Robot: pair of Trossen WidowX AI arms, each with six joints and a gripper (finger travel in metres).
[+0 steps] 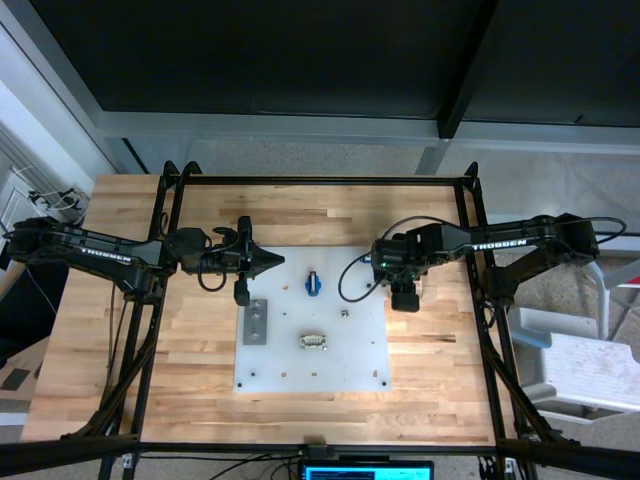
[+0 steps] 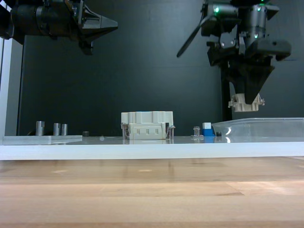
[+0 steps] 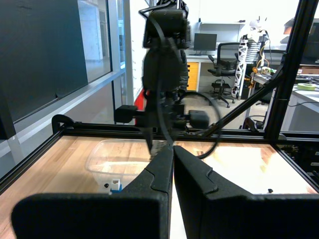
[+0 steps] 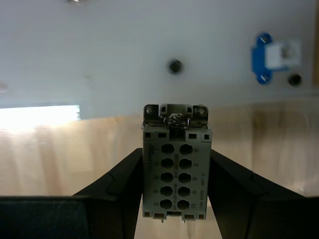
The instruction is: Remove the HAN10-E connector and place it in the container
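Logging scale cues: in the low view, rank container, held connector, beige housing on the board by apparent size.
1. container, cut off at the edge.
2. beige housing, nearer the camera.
3. HAN10-E connector, in the shut right hand above the container.
Shut left hand hangs high at left.

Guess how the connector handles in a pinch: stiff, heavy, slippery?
Likely stiff: the connector is a blocky moulded body, undeformed in the right tool above the tub. Probably light: a side pinch alone holds it. Smooth flat sides might slip. Left tool parked high over the board's left edge, shut.
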